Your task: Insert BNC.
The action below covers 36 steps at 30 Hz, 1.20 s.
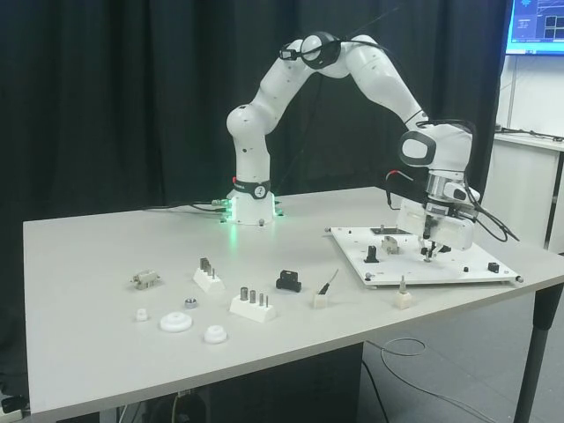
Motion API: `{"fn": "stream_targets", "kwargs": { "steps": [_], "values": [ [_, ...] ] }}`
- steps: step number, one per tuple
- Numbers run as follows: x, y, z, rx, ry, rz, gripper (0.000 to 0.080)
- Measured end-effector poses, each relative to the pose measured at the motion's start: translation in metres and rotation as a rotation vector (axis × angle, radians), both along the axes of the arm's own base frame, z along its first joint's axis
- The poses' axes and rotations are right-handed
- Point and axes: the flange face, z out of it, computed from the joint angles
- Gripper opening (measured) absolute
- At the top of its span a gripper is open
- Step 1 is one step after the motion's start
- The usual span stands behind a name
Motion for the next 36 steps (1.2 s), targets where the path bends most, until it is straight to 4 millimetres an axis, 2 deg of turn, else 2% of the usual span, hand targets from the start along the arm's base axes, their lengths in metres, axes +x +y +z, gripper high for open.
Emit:
{"fn": "stream_targets", "kwargs": {
  "steps": [36],
  "values": [
    [0.0013,-0.0031,-0.0017,0.008,-0.015,-0.234,0.0124]
  ]
}}
